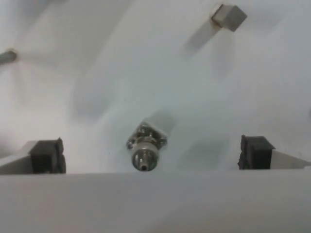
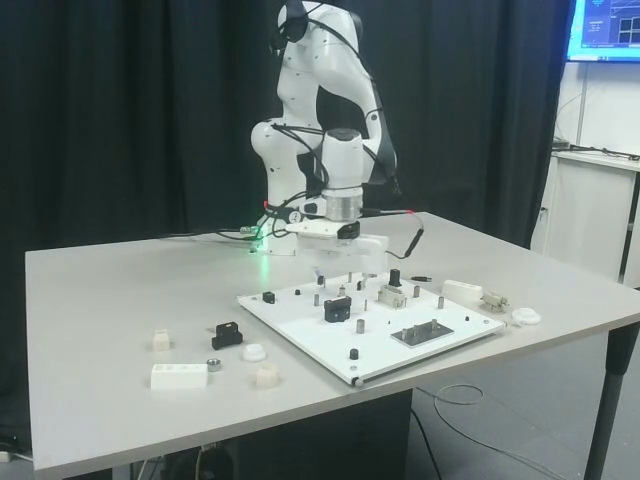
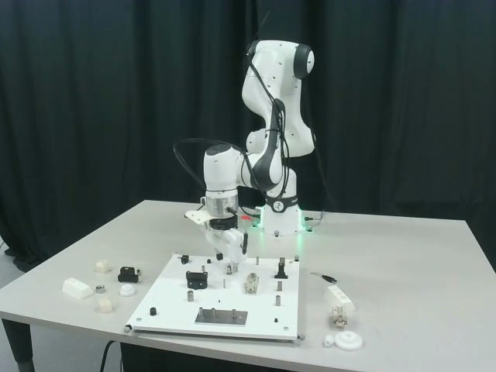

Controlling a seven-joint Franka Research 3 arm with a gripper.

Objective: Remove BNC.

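Item: BNC connector (image 1: 145, 148), metal, seated on a small square flange on the white board (image 2: 330, 340); location: far edge of the board on the grey counter (image 2: 110, 300), directly beneath the arm; in the wrist view it sits between the two black fingertip pads (image 1: 47, 156), nearer one than the other, touching neither.

End effector (image 1: 150, 155): released, fingers spread wide, nothing grasped; hovers just above the board.

Orientation of the BNC: long axis appears to stand upright, normal to the board; open barrel end points up toward the wrist camera; flange flat against the board.

Step in hand, as judged: approach and grasp. Handling notes: centre the barrel between the pads before descending; keep the approach along the connector's own axis; close on the barrel, not the flange; a bayonet coupling, if present, likely calls for a twist before a straight lift; a sideways pull risks jamming; neighbouring grey peg (image 1: 228, 17) stands well apart.
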